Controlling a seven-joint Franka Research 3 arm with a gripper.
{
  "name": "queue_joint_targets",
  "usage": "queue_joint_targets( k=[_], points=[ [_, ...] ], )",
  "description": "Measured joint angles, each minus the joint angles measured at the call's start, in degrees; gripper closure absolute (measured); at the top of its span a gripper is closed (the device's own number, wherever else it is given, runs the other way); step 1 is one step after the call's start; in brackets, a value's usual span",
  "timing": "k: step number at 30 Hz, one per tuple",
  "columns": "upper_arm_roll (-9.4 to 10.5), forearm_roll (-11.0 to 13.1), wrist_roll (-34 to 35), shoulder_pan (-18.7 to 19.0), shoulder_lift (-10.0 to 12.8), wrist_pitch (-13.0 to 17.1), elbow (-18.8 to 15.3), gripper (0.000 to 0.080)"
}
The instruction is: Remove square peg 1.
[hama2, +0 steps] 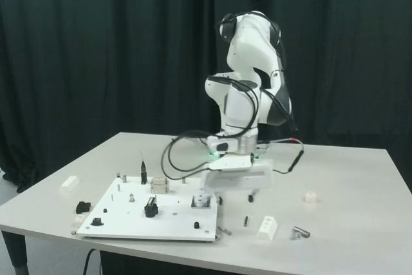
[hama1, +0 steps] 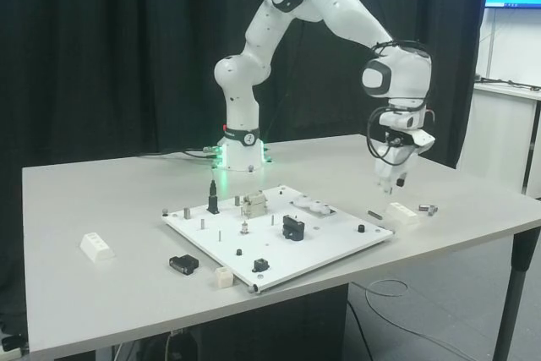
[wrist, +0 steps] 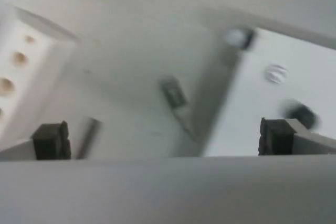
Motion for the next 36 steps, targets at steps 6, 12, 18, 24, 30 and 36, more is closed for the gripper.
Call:
queue_joint_targets(
  k=[6, 12, 18, 24, 30, 36],
  points=[
    [-0.56, -4.2, 0.0, -2.6, -0.8, -5.1, 2.6, 0.0003],
    [-0.47, -8.6, 0.0, -6.2, -2.0, -9.6, 4.4, 0.0003],
    [0.44, -11.8, -0.6, -10.4, -3.4, -12.6, 4.9, 0.0003],
    [2.37, -13.3, -2.8, -15.3, -4.4, -14.5, 4.9, 0.0003],
    [4.07, -13.7, -5.0, -19.9, -4.8, -15.4, 4.7, 0.0003],
    [5.08, -13.8, -5.8, -23.4, -5.0, -15.4, 4.0, 0.0003]
  ],
)
